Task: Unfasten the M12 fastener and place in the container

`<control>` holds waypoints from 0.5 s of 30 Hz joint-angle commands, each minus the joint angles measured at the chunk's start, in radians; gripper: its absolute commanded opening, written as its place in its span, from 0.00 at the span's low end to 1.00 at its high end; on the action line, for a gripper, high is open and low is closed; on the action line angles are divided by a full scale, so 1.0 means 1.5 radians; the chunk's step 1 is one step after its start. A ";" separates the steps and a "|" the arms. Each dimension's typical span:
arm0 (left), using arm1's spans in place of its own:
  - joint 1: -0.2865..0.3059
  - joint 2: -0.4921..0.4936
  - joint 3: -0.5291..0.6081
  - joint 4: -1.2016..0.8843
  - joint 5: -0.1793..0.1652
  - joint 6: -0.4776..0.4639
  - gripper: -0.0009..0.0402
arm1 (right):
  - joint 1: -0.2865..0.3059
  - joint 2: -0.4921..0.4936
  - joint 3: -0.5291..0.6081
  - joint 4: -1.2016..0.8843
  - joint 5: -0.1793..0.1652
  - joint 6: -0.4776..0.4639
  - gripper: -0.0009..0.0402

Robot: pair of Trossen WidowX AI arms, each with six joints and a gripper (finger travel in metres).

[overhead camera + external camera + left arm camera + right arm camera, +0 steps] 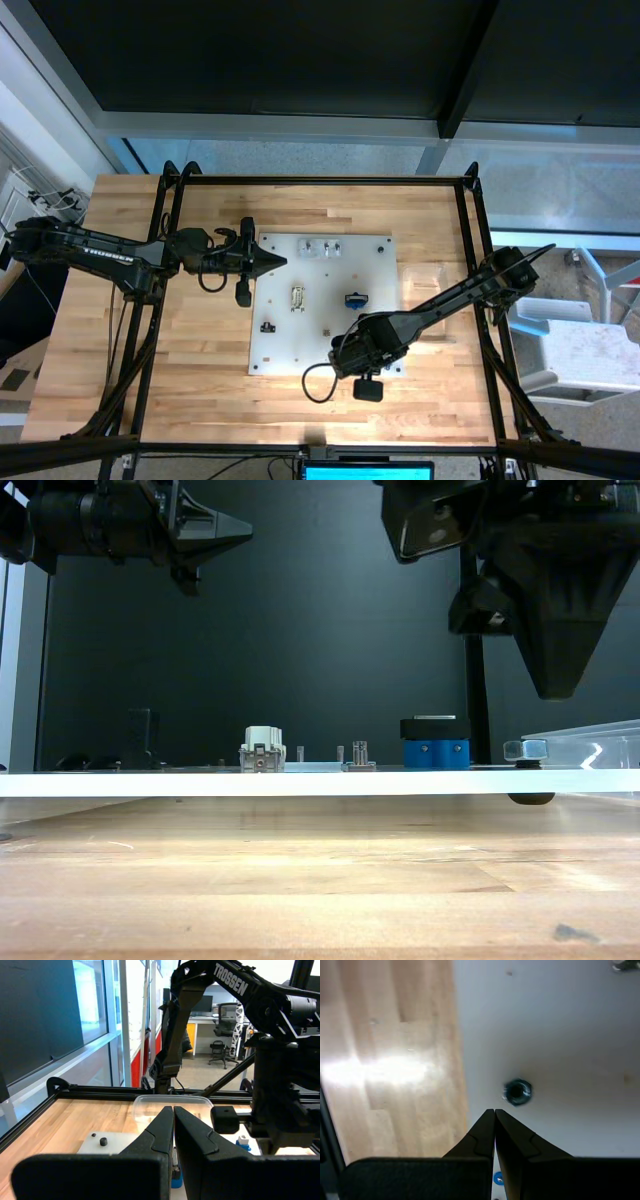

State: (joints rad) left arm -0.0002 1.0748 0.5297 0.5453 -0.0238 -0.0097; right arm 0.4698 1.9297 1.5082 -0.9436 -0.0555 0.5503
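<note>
Two arms reach over a white board (300, 345) on a wooden table (110, 330).

High view: the left gripper (272, 262) hovers over the board's left edge, pointing right. The right gripper (348, 360) hangs over the board's near right edge, pointing down. Its arm hides what lies beneath, so the nut cannot be seen here.

Low view: the small silver nut (527, 749) sits on its black stud (530, 764), just above the board and in front of the clear tub (600, 742) at the right. The right gripper's jaws are pressed together and empty. Their tip hangs above the nut, slightly to its right, not touching it. The left gripper is high at the left, well apart.

Left wrist view: its jaws are closed on nothing, aimed across the board toward the tub.

Right wrist view: the closed jaws point down at bare board. The nut lies just beyond the tips and a little aside, its hole facing up, axis vertical. The right arm is much the nearer. The jaws would likely need to open and shift over the nut before descending.
</note>
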 commanded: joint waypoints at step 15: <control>0.000 0.000 0.000 -0.001 0.001 0.000 0.02 | -0.008 0.036 -0.024 0.027 0.006 -0.066 0.02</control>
State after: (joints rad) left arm -0.0002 1.0752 0.5301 0.5430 -0.0235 -0.0093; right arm 0.4591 1.9827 1.4723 -0.9028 -0.0586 0.4500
